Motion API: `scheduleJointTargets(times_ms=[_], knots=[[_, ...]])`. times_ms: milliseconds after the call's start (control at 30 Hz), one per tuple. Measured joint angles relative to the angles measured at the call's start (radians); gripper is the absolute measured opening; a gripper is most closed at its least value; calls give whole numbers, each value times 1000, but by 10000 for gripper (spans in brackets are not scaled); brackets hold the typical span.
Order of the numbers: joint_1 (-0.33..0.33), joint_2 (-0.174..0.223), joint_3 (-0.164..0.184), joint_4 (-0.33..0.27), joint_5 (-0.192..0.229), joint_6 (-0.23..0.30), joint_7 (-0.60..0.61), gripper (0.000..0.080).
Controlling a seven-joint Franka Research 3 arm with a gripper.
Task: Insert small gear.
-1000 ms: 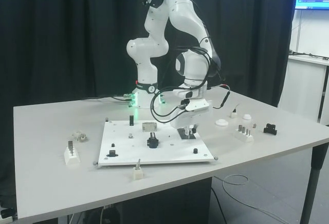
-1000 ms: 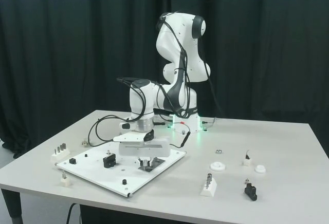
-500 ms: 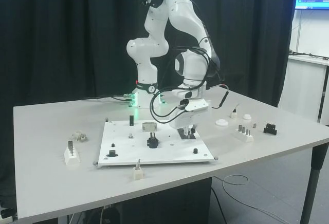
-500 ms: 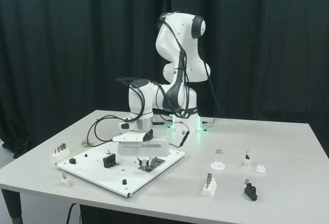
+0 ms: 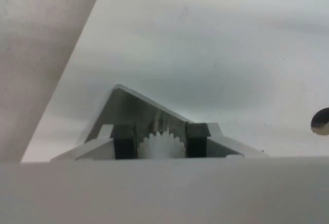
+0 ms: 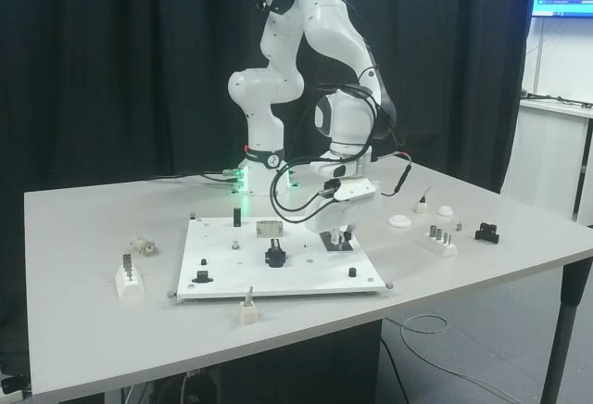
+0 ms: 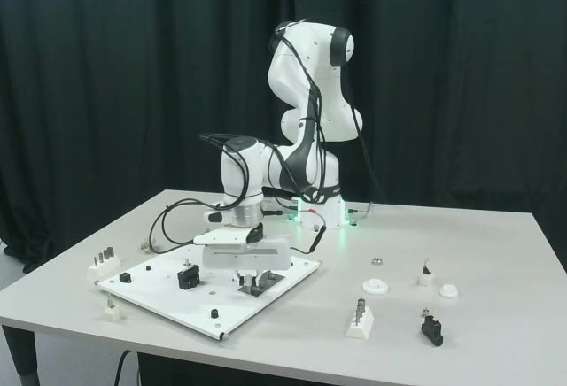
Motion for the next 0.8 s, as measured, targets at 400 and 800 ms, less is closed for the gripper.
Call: scheduleJointTargets(times_ms=[400, 800], knots=[[2, 3, 2, 4, 0, 0, -10, 198], [1, 14, 2, 9, 0, 2, -19, 198]])
